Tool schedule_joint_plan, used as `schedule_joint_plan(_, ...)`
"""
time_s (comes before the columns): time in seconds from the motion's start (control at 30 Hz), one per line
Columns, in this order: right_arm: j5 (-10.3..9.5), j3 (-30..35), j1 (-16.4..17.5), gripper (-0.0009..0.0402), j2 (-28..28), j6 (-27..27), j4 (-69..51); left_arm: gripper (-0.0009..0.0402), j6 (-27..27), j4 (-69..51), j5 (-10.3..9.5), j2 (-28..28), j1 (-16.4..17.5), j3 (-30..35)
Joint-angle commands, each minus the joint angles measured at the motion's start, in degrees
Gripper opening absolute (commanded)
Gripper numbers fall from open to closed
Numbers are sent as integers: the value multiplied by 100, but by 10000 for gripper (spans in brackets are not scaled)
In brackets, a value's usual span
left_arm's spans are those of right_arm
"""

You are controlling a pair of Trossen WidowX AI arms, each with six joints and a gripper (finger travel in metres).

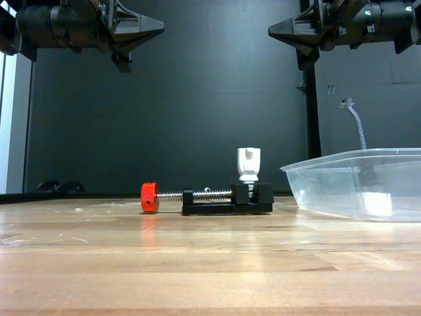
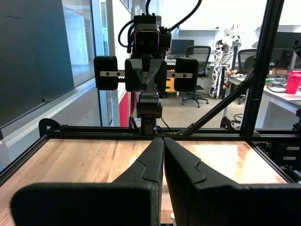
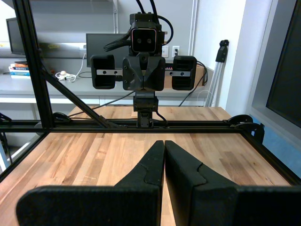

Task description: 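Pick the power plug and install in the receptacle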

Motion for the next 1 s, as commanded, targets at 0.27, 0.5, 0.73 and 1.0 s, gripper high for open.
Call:
schedule_joint_plan(0.27, -2, 2, 20, 0, 2, 7, 4, 0, 0, 0, 2, 0, 0, 0)
schedule_joint_plan(0.5, 101, 363, 22, 0, 0, 46, -986, 0, 0, -2, 2, 0, 0, 0)
schedule_joint_plan(0.73, -17, 1276, 92, 0, 4, -44, -3340, 0, 0, -2, 2, 0, 2, 0)
schedule_joint_plan(1.0, -2, 2006, 424, 0, 20, -7, -5698, 0, 0, 0, 2, 0, 2, 0)
